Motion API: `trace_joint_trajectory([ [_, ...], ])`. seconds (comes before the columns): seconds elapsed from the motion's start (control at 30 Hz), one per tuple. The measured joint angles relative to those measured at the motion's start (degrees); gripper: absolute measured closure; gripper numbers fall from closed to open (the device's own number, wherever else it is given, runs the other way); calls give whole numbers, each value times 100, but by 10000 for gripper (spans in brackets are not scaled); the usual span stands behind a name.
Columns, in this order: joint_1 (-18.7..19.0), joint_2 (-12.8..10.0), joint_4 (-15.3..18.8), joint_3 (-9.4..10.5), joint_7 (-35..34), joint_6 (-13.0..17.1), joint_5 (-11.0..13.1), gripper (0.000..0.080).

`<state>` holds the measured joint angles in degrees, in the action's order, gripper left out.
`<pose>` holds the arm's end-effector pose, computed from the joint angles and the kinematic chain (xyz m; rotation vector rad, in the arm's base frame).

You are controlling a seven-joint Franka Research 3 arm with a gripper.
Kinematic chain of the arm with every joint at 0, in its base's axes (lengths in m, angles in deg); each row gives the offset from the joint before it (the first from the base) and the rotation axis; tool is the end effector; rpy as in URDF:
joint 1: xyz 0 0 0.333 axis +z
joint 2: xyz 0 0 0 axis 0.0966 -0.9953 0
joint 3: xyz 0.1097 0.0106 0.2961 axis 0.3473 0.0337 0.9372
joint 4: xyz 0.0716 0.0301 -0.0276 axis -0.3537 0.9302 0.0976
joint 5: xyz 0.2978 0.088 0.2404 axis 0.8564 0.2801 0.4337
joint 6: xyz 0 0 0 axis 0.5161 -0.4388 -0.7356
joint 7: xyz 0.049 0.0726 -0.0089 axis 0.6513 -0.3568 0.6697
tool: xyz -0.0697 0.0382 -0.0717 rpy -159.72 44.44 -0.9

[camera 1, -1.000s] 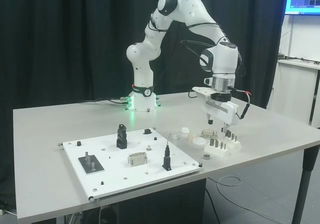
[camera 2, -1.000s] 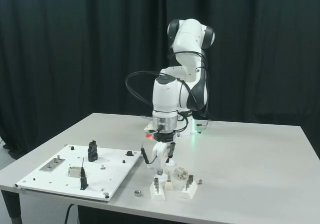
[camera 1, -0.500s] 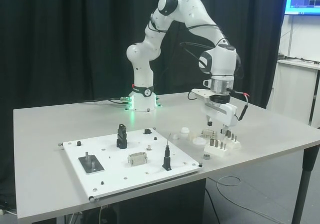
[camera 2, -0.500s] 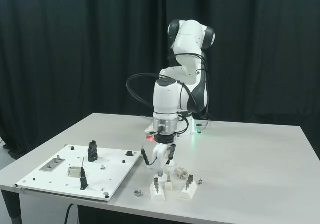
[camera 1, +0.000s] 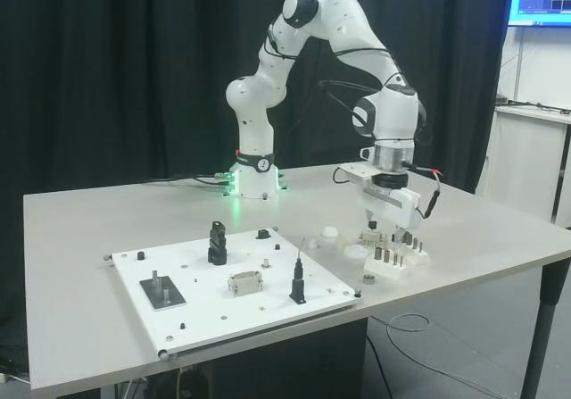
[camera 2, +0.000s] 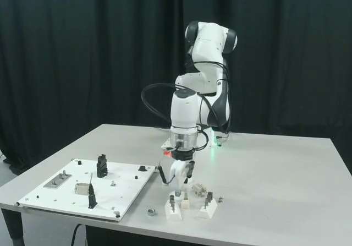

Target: Pick Ethernet.

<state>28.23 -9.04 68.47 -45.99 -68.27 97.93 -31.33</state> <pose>0.6136 0.0561 0.2406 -1.1588 2.9029 -0.0921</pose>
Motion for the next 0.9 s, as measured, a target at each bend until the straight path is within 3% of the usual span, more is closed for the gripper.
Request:
trace_joint_trajectory([
  [0.9, 223, -3, 401, 21, 84, 523, 152, 3],
])
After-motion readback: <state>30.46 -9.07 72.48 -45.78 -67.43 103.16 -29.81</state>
